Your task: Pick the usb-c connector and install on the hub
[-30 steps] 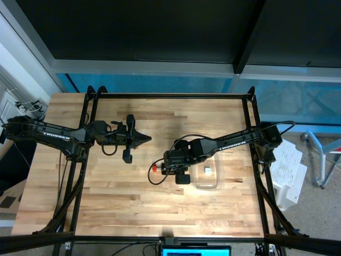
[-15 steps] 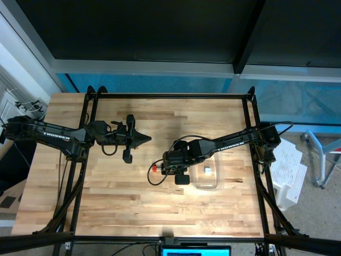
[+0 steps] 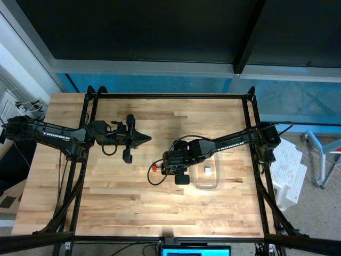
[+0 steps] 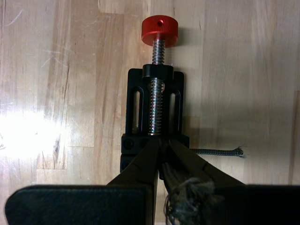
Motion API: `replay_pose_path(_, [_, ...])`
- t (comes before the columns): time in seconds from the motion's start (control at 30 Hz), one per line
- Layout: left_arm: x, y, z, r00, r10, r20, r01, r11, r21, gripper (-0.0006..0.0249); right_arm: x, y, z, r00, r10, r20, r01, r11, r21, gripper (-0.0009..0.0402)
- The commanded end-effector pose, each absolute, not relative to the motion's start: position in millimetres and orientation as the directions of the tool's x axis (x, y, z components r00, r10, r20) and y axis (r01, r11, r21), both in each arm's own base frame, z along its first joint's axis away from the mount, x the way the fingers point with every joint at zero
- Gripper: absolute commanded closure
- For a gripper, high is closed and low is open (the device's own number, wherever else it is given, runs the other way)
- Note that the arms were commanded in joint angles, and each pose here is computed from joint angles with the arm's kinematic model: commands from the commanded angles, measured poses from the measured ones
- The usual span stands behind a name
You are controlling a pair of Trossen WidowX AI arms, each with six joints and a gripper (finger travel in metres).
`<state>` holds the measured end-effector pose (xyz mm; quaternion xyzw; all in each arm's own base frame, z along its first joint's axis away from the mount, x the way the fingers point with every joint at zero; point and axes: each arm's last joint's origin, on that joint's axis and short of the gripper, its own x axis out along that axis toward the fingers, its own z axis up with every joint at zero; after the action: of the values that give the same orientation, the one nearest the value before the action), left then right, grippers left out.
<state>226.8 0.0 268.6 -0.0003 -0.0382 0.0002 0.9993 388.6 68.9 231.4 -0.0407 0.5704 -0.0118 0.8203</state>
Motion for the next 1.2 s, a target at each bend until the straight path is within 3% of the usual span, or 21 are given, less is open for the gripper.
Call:
replay_pose_path(0.03, [226.9,0.0,268.5,0.9971,0.000,0.076,0.000,1.0000,0.000,0.0243,389,69,232,0.350,-0.066,-0.935,-0.026,0.996,-0.081,0.0393])
replay_pose_path(0.97, [226.9,0.0,268.5,0.9971,0.000,0.076,0.000,1.0000,0.000,0.0243,389,69,232,0.349,-0.066,-0.935,-0.026,0.996,-0.080,0.0393])
replay_pose_path(1.2, [226.9,0.1,268.5,0.9971,0.001,0.076,-0.001,1.0000,0.000,0.0243,387,67,245,0.372,-0.064,-0.926,-0.021,0.997,-0.077,0.0393])
